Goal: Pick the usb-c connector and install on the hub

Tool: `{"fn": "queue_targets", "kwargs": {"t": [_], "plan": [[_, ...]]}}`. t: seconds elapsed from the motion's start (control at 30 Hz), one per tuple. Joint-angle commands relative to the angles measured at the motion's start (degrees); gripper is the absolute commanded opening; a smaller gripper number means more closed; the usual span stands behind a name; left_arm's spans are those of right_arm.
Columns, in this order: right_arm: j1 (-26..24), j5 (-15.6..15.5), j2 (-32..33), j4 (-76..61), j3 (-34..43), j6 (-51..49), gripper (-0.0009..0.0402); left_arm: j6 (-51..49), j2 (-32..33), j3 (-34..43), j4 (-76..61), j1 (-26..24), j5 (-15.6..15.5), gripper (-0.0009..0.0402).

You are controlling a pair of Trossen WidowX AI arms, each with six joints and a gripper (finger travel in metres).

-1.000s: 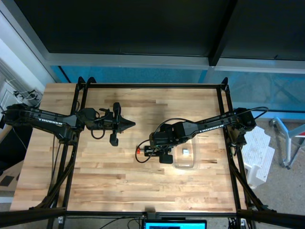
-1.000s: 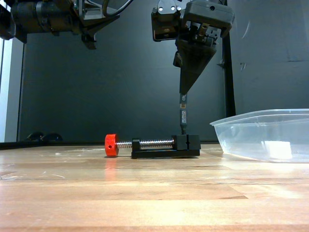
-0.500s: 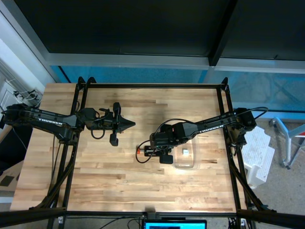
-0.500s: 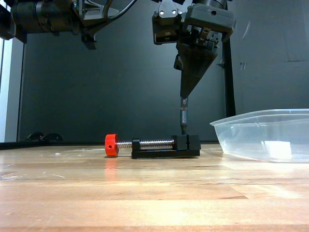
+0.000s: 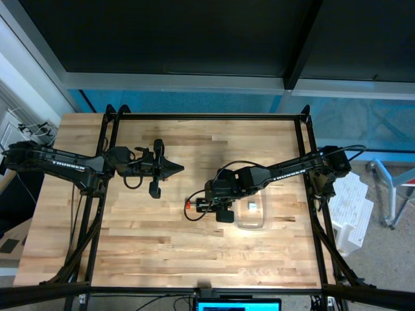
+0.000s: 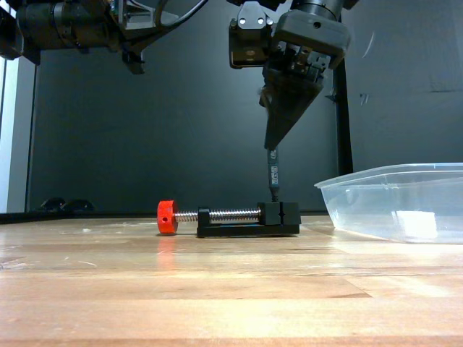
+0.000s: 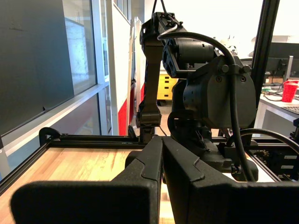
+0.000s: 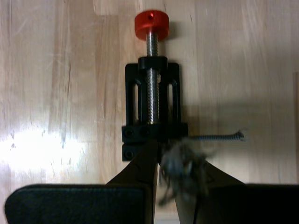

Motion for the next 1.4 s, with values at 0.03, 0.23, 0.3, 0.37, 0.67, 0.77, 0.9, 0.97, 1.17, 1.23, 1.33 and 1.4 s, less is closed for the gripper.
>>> {"fn": "queue_targets", "kwargs": {"t": [0.03, 0.23, 0.3, 0.37, 0.67, 0.77, 0.9, 0.97, 1.17, 1.23, 1.33, 1.4], "plan": [[0.02, -0.09, 0.50, -0.70, -1.27, 0.02, 0.0000, 0.02, 0.00, 0.00, 0.02, 0.00, 0.02, 0.0000], [0.02, -0.09, 0.48, -0.55, -1.33, 0.04, 0.0000, 0.02, 0.00, 0.00, 0.02, 0.02, 0.00, 0.0000], [0.02, -0.09, 0.48, -0.57, -1.29, 0.04, 0.0000, 0.02, 0.00, 0.00, 0.02, 0.02, 0.02, 0.0000], [0.02, -0.09, 0.48, -0.48, -1.29, 0.04, 0.0000, 0.02, 0.00, 0.00, 0.02, 0.00, 0.00, 0.0000], [0.02, -0.09, -0.26, -0.31, -1.29, 0.04, 0.0002, 0.02, 0.00, 0.00, 0.02, 0.00, 0.02, 0.0000], [0.02, -0.09, -0.66, -0.17, -1.29, 0.04, 0.0011, 0.02, 0.00, 0.00, 0.02, 0.00, 0.02, 0.0000], [0.02, -0.09, -1.31, -0.15, -1.27, 0.26, 0.0032, 0.02, 0.00, 0.00, 0.02, 0.00, 0.02, 0.0000], [0.02, -0.07, -1.53, -0.04, -1.27, 0.28, 0.0045, 0.02, 0.00, 0.00, 0.02, 0.02, 0.02, 0.0000], [0.02, -0.11, -2.62, -0.02, -1.29, 0.52, 0.0094, 0.02, 0.00, 0.00, 0.02, 0.02, 0.02, 0.0000], [0.09, -0.11, -3.52, -0.02, -1.29, 0.74, 0.0115, 0.02, 0.00, 0.00, 0.02, 0.00, 0.00, 0.0000], [0.35, -0.11, -4.68, -1.16, -1.29, 1.86, 0.0148, 0.02, 0.00, 0.00, 0.02, 0.00, 0.02, 0.0000], [0.55, -0.13, -5.79, -2.75, -1.31, 1.99, 0.0169, 0.02, 0.00, 0.00, 0.02, 0.02, 0.02, 0.0000]]}}
